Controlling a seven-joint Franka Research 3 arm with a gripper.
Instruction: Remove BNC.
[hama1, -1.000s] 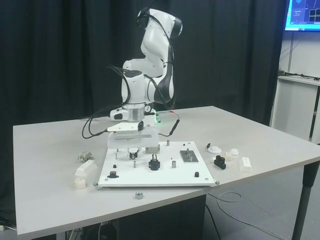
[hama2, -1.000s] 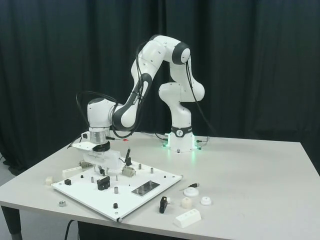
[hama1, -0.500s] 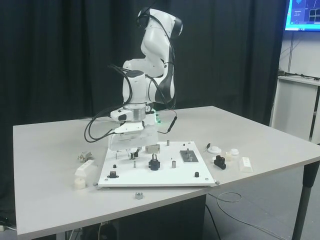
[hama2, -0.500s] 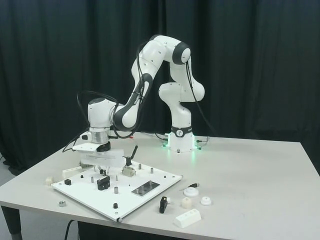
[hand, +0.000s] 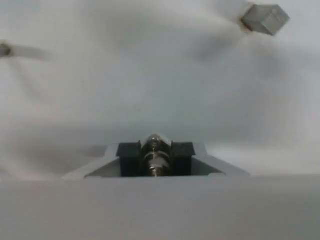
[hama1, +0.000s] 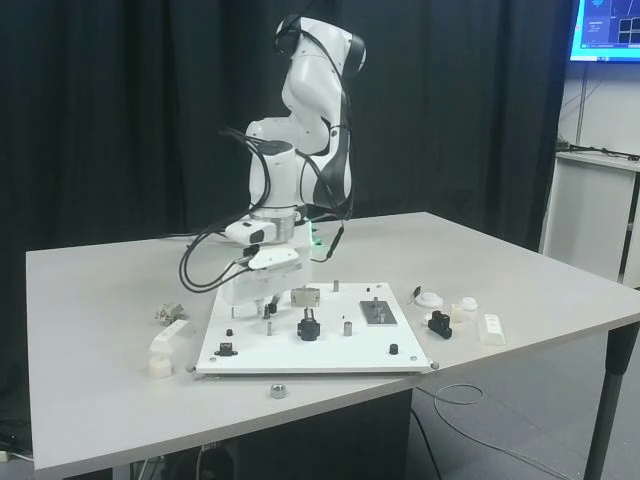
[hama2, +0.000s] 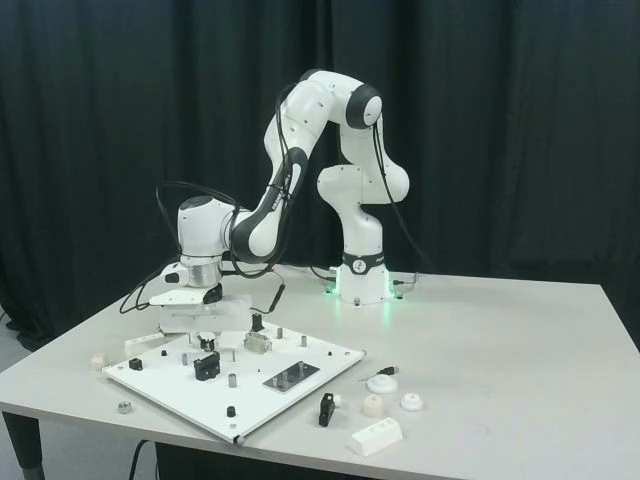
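Grips the BNC (hand: 156, 156) tight, metal barrel pinched between the black pads (hand: 129, 160) of the gripper (hama1: 262, 298). Hangs low over the white board (hama1: 330, 352), on the arm's side of it, near a grey block (hama1: 305, 296). Beyond the board, small parts (hama1: 455, 310) scattered on the table (hama1: 100, 290).

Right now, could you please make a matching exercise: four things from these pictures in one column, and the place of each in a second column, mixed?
Things
1. white board
2. nut
3. gripper
4. white block

Places
A. on the grey table, in front of the board's near edge in the first room view
B. low over the board, at its end toward the arm's base
C. flat on the grey table, carrying small parts
D. on the table beside the board, among loose small parts

Pairs: 1-C, 2-A, 3-B, 4-D
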